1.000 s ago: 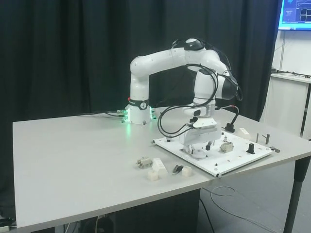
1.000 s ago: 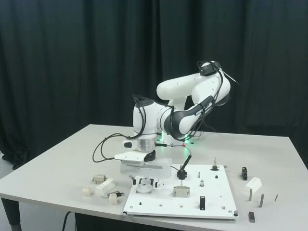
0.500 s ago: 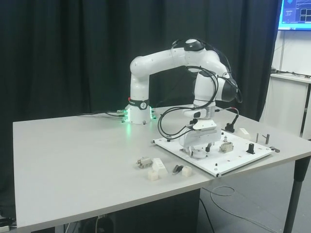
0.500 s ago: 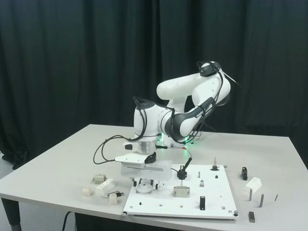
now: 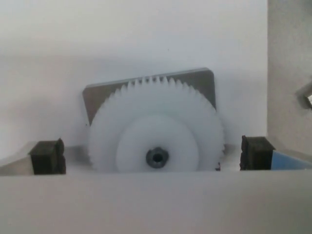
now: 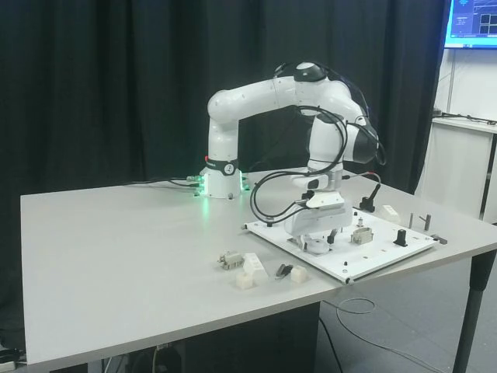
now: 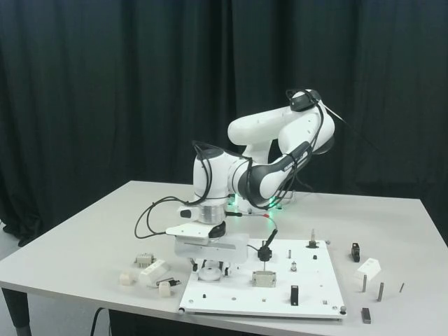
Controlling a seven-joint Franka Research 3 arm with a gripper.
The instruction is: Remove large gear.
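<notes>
The tool (image 5: pixel 152 155) is hanging spread wide over the white large gear (image 5: pixel 156 131), its black fingertips (image 5: pixel 48 157) flanking it without touching.

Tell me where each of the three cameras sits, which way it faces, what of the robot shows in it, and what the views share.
Wrist view: on the arm's wrist, looking down at the large gear; two black fingertips flank the gear, apart from it.
First room view: off a table corner, facing the black curtain; whole arm, green-lit base, gripper over the white board.
Second room view: across the table's front edge, facing the curtain; whole arm, gripper above the gear.
Shared: both room views show arm, board and loose parts; all three show the gear.
</notes>
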